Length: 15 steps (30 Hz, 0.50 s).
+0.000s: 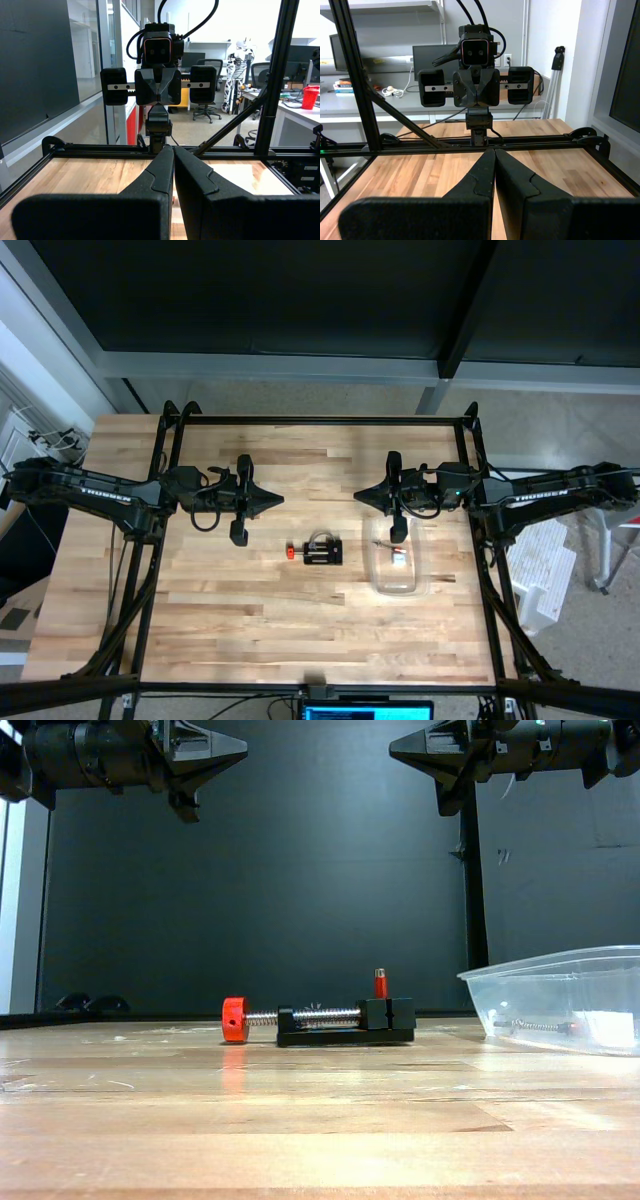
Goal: Remove the RCA connector from the receptacle and place in the container
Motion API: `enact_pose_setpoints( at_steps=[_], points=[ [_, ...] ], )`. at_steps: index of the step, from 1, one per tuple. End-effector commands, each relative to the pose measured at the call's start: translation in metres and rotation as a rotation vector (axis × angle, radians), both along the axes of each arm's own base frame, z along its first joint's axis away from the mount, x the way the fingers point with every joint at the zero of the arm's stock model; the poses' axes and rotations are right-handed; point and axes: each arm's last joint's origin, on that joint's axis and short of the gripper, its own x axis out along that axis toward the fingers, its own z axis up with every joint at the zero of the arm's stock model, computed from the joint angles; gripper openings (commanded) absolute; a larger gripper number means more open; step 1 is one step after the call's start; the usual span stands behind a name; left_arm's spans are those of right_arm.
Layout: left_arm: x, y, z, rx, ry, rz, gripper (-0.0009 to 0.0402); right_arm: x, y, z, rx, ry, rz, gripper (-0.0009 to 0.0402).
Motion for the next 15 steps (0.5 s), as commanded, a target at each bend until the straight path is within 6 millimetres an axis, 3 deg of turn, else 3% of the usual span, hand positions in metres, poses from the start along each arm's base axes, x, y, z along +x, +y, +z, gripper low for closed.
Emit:
enact_pose_setpoints(
  at_steps=[1, 15],
  points=[
    [0.0000, 0.0000, 0.0001, 0.000, 0.000, 0.000, 0.0000, 0.0001, 0.0000, -0.0001, 0.002, 0.001, 0.000, 0.0000],
    [0.0000, 0.0000, 0.0001, 0.000, 0.000, 0.000, 0.0000, 0.0001, -0.0001, -0.0009, 0.001, 0.010, 0.000, 0.0000]
  ],
)
